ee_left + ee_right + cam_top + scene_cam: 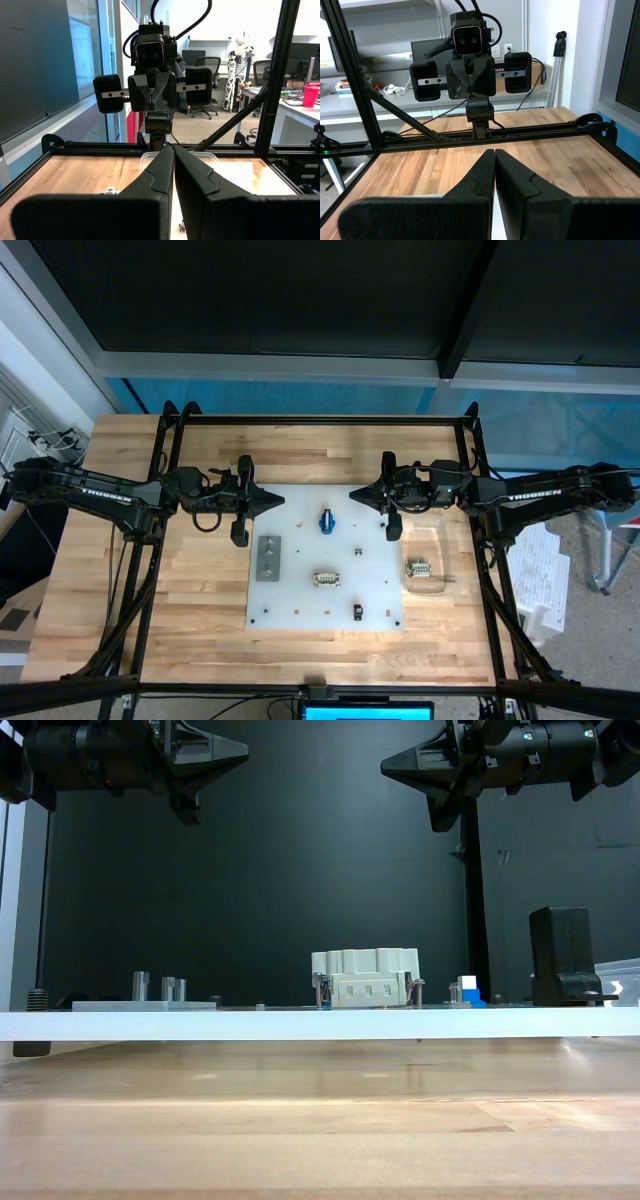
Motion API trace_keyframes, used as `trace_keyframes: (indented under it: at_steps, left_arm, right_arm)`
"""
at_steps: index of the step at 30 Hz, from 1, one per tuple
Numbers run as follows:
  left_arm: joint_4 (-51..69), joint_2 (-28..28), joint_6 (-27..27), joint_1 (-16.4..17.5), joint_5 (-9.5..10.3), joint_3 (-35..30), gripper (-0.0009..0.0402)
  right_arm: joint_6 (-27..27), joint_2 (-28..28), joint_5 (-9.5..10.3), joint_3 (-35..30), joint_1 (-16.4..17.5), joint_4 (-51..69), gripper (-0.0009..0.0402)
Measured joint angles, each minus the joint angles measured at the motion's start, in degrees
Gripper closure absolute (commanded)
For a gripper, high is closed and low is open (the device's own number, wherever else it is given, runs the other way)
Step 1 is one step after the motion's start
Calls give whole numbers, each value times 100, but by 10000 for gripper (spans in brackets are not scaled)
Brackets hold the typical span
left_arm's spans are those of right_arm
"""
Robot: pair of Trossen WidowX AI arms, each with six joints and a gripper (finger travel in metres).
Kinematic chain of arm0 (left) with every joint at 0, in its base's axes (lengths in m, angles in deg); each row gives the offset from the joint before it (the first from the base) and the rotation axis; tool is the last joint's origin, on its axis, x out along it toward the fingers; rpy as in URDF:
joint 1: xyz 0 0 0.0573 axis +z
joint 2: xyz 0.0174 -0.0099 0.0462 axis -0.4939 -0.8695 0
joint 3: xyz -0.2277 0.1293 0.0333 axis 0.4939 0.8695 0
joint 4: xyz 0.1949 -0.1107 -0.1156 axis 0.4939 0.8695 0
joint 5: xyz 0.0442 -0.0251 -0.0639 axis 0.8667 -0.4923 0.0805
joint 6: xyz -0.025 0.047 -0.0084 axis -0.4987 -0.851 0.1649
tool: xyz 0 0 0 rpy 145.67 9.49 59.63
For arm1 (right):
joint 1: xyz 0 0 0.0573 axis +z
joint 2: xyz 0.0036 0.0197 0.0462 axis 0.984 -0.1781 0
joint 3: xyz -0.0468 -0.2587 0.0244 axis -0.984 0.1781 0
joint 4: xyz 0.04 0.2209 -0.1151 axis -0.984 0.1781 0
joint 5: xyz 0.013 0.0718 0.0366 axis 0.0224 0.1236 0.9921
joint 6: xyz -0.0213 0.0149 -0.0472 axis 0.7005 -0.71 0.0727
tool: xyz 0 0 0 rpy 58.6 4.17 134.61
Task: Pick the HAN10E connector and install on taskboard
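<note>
Two pale blocks show: the HAN10E connector (420,568) in the clear tray (432,535) right of the taskboard (300,610), its twin (326,581) on the board. My left gripper (279,500) and right gripper (353,495) hover over the far edge, fingers pressed together; I judge nothing begun.

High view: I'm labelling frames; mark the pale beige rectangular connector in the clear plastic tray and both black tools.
Pale beige rectangular connector (419,568): high view, top face.
Left tool (276,500): high view, shut fingertips, raised at left.
Right tool (356,496): high view, shut fingertips, raised at right.
</note>
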Motion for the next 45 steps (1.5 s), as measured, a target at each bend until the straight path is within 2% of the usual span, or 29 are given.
trace_keyframes:
  at_steps: [16, 23, 29, 32, 38, 45]
  left_arm:
    - [0, 0, 0, 2, 0, 0, 392]
    - [2, -2, -2, 2, 0, 2, 392]
    - [0, -2, 0, 2, -2, 0, 392]
    - [2, -2, -2, 2, -2, 2, 392]
    - [2, -2, -2, 2, 0, 0, 392]
    - [2, -2, 0, 2, -2, 2, 392]
  right_arm:
    - [-146, 15, -2, -46, 15, -9, 393]
    - [55, 63, -20, -831, 22, 2188, 393]
    - [57, 15, -2, -1580, 72, 4444, 393]
    - [-105, -72, 0, -1899, 101, 5464, 393]
    - [-352, -203, -7, -2310, 271, 6773, 393]
    - [-579, -437, -39, -2680, 662, 8037, 394]
